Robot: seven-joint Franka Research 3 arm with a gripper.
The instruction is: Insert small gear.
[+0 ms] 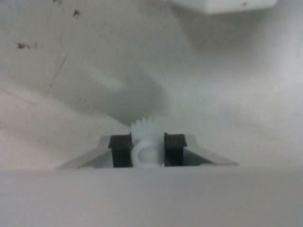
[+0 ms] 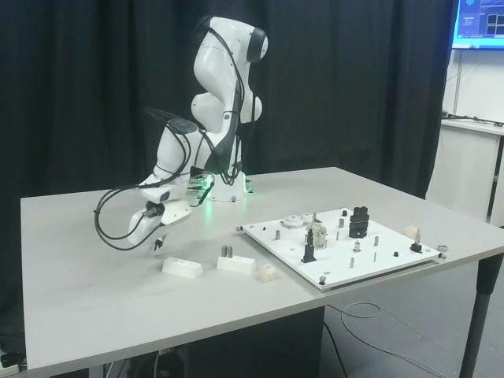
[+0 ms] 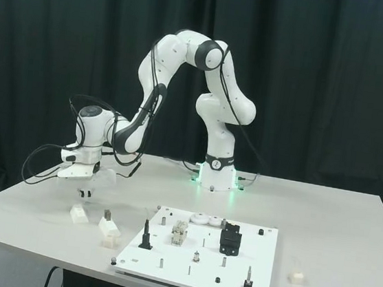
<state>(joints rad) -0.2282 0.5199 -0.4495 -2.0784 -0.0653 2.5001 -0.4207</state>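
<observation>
Black curtain behind grey surface (image 2: 79, 260). End effector (image 1: 147, 147) left of white board (image 3: 261, 262), well apart from it, pinching small gear (image 1: 143, 135) by its hub, teeth exposed. Gear looks light, stiff, slippery plastic; hub grip seems right, firm but gentle.

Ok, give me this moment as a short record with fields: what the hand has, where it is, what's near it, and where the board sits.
hand: shut on the small gear, black fingers on either side of it
hand position: above the grey table, off the board, over the white blocks
nearby: white block just below the hand; second white block with pins beside it
board: white assembly board lies apart from the hand, carrying pegs and parts
task state: gear held, not yet inserted
</observation>
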